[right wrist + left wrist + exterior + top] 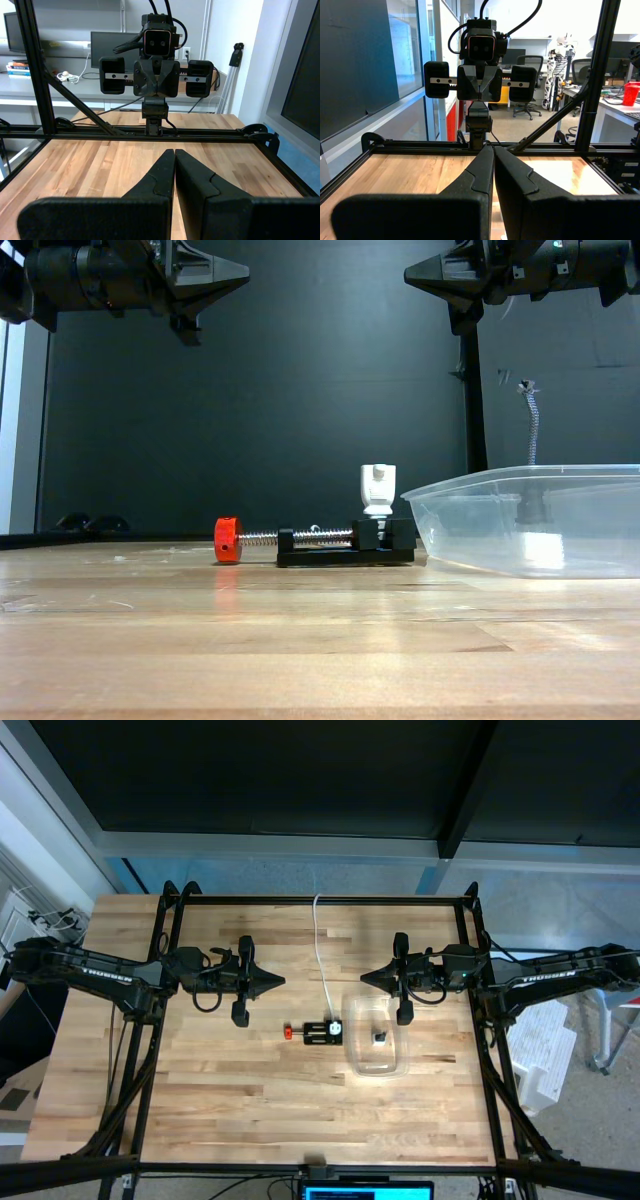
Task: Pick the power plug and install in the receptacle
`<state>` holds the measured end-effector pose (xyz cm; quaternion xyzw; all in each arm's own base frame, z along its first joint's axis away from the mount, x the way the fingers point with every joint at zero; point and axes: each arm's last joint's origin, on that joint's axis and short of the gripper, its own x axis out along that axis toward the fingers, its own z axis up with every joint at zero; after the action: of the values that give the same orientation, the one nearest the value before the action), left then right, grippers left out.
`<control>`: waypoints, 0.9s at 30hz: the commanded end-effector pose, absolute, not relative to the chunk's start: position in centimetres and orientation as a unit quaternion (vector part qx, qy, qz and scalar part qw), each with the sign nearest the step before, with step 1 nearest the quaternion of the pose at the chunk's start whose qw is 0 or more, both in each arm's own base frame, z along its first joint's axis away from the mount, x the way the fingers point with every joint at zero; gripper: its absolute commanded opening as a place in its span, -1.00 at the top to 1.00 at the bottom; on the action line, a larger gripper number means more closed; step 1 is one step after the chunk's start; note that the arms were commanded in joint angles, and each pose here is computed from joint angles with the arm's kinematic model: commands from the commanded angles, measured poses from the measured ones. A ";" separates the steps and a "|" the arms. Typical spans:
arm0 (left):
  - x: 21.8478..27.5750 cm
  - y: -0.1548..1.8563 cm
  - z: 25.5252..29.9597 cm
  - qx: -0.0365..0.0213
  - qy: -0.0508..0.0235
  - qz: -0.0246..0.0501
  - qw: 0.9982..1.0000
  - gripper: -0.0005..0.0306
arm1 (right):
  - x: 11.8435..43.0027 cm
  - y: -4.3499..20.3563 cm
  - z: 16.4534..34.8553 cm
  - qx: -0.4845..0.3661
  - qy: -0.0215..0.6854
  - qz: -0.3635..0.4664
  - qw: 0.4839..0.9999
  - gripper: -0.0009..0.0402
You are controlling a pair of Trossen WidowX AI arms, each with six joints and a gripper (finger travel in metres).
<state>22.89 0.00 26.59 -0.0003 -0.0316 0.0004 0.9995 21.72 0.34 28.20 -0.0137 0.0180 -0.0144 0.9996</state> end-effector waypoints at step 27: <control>22.90 0.01 26.58 0.000 -0.031 0.000 1.000 0.97 | 21.4 0.4 29.5 -0.016 0.131 -0.010 0.991 0.96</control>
<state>22.89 0.00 26.59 -0.0003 -0.0316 0.0002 0.9995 21.50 0.37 29.25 -0.0166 0.1076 -0.0146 0.9940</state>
